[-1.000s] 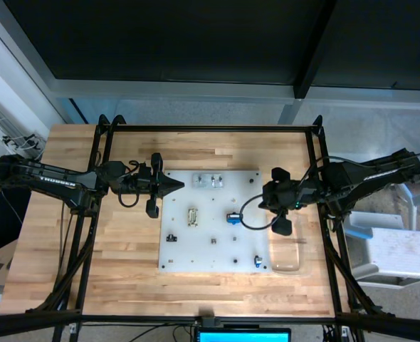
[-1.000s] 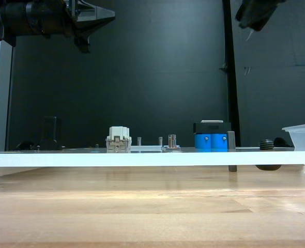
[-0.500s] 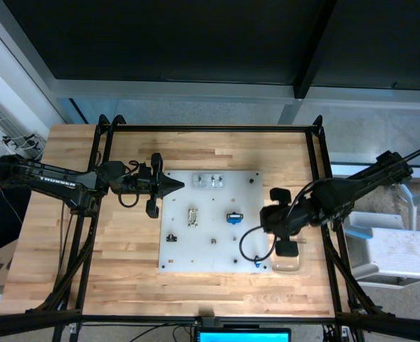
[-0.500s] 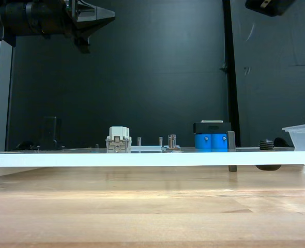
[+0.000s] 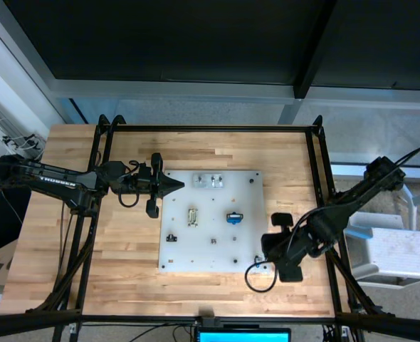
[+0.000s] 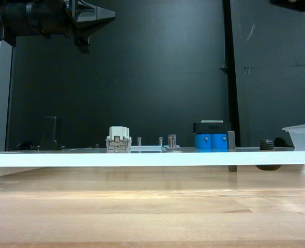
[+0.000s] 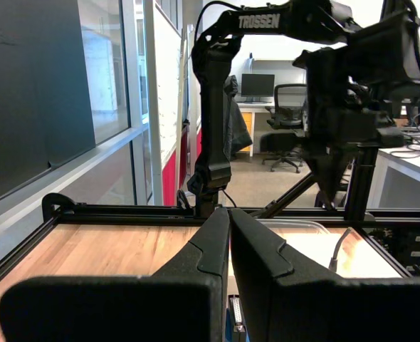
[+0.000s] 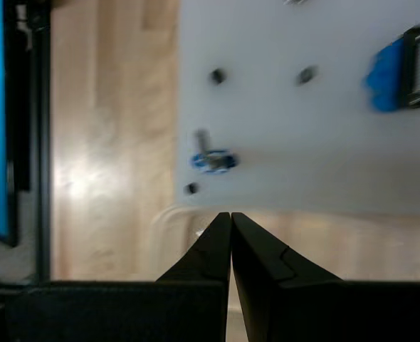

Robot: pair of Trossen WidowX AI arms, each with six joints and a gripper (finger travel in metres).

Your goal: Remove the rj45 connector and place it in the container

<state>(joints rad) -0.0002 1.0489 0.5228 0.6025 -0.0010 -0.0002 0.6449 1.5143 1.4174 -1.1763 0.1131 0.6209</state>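
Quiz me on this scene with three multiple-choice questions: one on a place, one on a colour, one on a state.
1. Where is the right gripper?
A) above the board's near right corner, by the container
B) at the board's far left corner
C) resting on the wood

2. What colour is the big block on the board?
A) red
B) blue
C) green

3. What state is the rj45 connector in?
A) held by the right gripper
B) lying in the container
C) sitting on the board

Answers:
1 A: the high view shows it there, while the left gripper hangs above the board's left edge.
2 B: it is plainly blue in the low view.
3 C: the right wrist view shows it on the board, and both grippers are shut and empty.
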